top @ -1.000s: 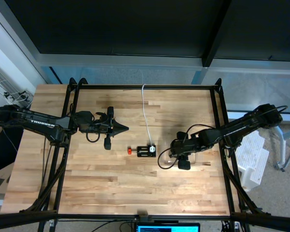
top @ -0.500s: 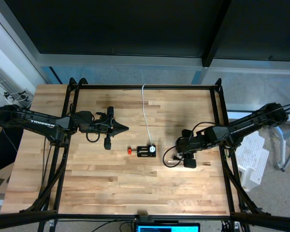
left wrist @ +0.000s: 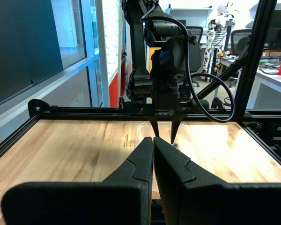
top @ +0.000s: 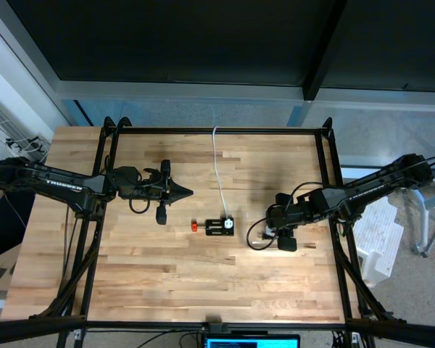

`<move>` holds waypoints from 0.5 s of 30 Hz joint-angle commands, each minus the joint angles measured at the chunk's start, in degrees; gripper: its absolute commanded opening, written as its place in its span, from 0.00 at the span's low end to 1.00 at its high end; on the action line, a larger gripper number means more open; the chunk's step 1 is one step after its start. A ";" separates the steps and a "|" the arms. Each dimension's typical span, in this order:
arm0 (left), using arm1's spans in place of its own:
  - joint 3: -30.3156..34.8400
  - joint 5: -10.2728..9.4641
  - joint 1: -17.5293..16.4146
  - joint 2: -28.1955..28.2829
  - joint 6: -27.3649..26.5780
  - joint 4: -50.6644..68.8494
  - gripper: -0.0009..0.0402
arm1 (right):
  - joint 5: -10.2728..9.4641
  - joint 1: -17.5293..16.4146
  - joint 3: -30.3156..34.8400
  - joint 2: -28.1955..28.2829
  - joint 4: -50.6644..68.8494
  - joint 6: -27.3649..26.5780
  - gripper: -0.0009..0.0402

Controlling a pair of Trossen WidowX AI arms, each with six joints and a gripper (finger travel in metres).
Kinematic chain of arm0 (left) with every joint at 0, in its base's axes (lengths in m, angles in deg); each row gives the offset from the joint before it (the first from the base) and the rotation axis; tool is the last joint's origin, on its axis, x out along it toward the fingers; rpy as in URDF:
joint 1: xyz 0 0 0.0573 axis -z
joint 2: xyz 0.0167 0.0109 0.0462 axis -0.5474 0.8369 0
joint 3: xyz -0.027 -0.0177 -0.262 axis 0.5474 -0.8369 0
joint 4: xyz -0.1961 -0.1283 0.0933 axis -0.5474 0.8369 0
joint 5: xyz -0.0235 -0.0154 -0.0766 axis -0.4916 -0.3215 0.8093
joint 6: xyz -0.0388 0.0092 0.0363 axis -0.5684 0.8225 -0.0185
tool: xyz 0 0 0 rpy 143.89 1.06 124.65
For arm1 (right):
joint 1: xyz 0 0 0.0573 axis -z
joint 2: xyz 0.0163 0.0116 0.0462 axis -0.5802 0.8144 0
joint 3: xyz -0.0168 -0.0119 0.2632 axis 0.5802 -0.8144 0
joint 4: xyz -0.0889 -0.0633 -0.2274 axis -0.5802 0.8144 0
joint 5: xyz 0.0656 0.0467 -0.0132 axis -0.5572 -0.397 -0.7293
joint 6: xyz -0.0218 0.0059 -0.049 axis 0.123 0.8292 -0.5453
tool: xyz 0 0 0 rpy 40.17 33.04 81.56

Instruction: Remove the power plug from the receptacle and place in the container

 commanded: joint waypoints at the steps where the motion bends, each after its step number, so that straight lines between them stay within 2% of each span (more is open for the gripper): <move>1: 0.02 0.00 0.00 0.02 0.00 0.00 0.02 | 0.09 0.48 2.29 0.02 -0.26 -0.52 0.34; 6: 0.02 0.00 0.00 0.02 0.00 0.00 0.02 | 1.73 3.78 7.13 -0.22 -0.85 -5.01 0.34; 11: 0.02 0.00 -0.02 0.02 0.00 0.00 0.02 | 1.66 7.58 8.68 -1.53 -7.04 -9.81 0.31; 15: 0.02 0.00 -0.02 0.02 0.00 -0.02 0.02 | 1.64 9.35 8.13 -3.41 -13.29 -12.24 0.26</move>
